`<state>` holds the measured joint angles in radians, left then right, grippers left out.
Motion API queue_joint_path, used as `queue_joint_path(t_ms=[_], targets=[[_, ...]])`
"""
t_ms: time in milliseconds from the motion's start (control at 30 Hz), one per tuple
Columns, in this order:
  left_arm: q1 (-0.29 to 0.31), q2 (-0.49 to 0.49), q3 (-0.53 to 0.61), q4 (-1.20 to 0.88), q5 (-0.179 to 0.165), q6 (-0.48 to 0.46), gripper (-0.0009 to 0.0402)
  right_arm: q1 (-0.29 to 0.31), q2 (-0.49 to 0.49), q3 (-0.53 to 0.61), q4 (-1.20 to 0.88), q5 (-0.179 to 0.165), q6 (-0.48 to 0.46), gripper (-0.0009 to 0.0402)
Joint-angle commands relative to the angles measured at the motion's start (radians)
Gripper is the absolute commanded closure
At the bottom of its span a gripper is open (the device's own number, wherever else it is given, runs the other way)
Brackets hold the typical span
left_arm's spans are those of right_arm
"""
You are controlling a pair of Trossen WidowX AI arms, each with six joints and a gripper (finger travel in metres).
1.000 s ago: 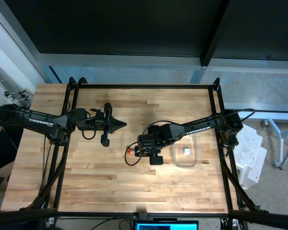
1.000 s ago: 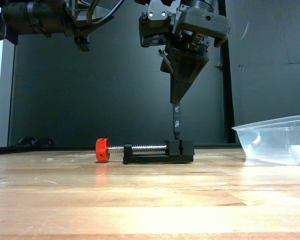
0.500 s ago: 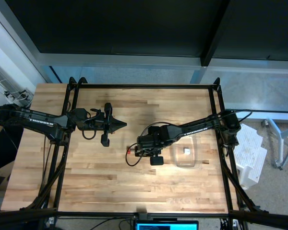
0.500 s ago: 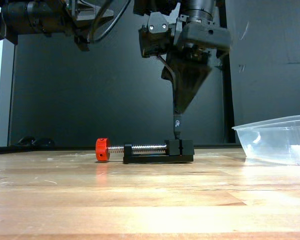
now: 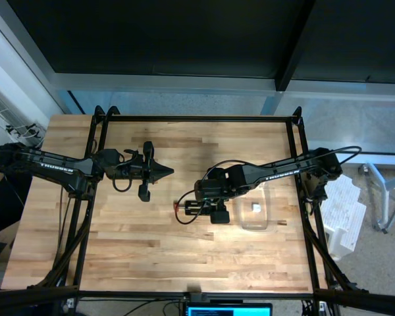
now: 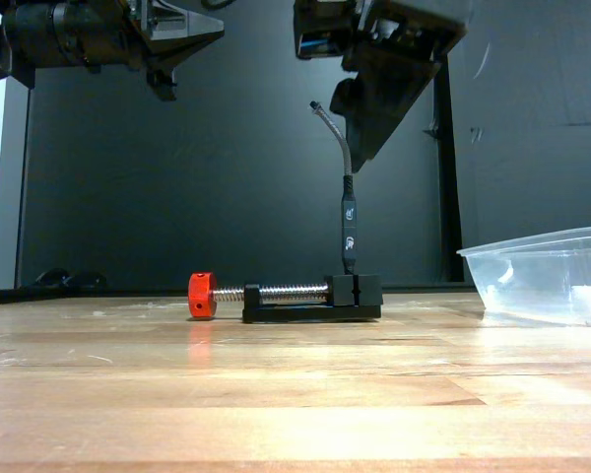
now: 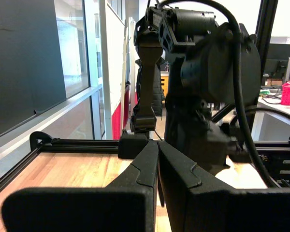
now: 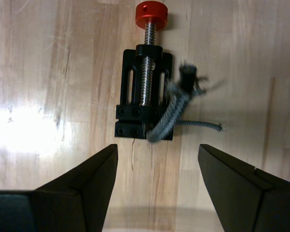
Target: Pick the USB-C connector and install on taskboard
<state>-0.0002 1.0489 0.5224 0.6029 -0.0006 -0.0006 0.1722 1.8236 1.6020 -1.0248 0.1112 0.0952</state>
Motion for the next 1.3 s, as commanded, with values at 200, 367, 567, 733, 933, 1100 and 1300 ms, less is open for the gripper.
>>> queue_joint_path(t_ms=[200,367,567,733,933,1100,1300], targets=[[0.0,0.0,0.0,0.0,0.0,0.0,0.0393,0.002,-0.031,0.001,-0.019,0.0,0.002,0.0155],[0.0,0.0,0.0,0.0,0.0,0.0,0.0393,0.004,-0.048,0.001,-0.016,-0.004,0.001,0.0173],[0.0,0.0,0.0,0.0,0.0,0.0,0.0393,-0.016,-0.132,-0.038,-0.006,-0.007,-0.003,0.0235],[0.0,0.0,0.0,0.0,0.0,0.0,0.0393,-0.043,-0.253,-0.13,0.079,-0.006,-0.031,0.0307],[0.0,0.0,0.0,0.0,0.0,0.0,0.0393,-0.103,-0.447,-0.289,0.273,-0.007,-0.05,0.0399],[0.0,0.0,0.0,0.0,0.0,0.0,0.0393,-0.151,-0.602,-0.427,0.45,-0.01,-0.061,0.0391],[0.0,0.0,0.0,0.0,0.0,0.0,0.0393,-0.228,-0.73,-0.581,0.678,-0.117,-0.076,0.0394]])
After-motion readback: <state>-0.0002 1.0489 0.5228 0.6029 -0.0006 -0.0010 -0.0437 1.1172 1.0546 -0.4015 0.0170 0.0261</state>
